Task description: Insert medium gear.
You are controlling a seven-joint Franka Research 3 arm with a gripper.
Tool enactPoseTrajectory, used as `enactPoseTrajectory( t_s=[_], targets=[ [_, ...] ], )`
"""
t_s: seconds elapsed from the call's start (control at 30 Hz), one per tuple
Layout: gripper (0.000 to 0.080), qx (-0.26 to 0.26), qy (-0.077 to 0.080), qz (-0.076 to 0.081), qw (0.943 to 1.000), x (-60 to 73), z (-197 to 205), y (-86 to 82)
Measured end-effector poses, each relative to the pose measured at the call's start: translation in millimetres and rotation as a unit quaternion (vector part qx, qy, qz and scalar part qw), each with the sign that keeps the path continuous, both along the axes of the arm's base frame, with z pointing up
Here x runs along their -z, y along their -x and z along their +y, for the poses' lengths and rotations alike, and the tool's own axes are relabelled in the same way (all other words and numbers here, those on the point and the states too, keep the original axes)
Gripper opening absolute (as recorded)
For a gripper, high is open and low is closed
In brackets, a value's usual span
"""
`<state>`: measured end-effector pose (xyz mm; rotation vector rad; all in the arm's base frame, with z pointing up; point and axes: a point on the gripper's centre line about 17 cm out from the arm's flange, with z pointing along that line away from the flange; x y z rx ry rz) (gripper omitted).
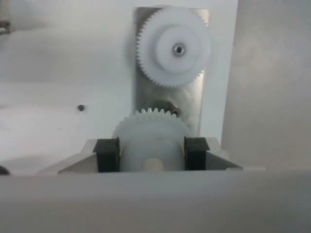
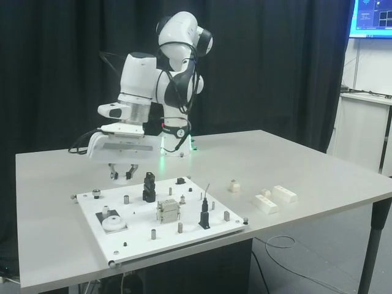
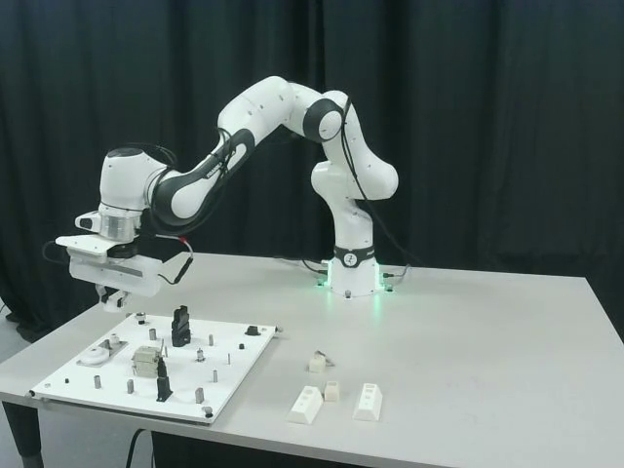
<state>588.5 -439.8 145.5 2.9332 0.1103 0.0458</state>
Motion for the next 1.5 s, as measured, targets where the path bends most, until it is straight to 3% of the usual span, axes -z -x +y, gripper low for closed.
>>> enactPoseTrajectory(
  t_s=[0.73,1.5],
  targets=[
    [0.0281,-0.031,-0.033,0.013,0.9989,48.8,-36.5,-6.3],
    [0.0281,-0.038,-0.07,0.044,0.9958,70.0,-32.4,11.0]
  ],
)
